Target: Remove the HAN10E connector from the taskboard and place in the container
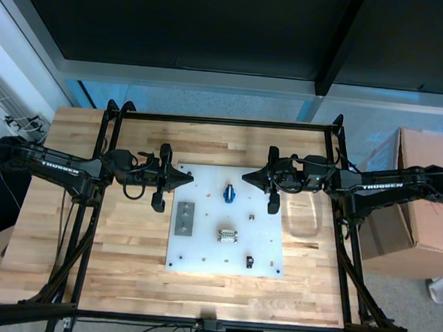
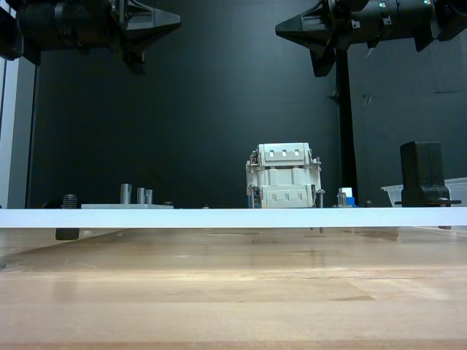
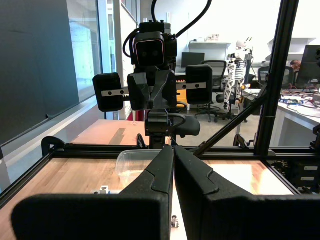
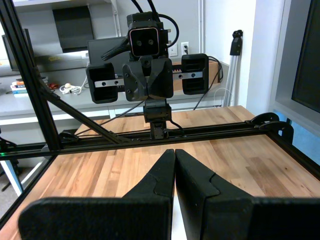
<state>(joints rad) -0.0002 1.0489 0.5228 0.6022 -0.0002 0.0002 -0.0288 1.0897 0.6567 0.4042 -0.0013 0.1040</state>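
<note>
Wooden table (image 1: 125, 265) bears a white taskboard (image 1: 201, 251); its grey blocky HAN10E connector (image 1: 228, 236) seems fully seated. Black left gripper (image 1: 188, 177) and right gripper (image 1: 246, 177) hover above the far edge, closed, empty; descending unopened would strike it.

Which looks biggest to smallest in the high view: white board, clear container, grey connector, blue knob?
White rectangular task board
Clear plastic container
Grey HAN10E connector, in its seat
Blue knob
Left gripper and right gripper hover shut over the board's far edge.

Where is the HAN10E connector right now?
High view: HAN10E connector seated on the white taskboard, right of the grey block. Both shut, the left gripper and right gripper hover over the board's far edge.
</note>
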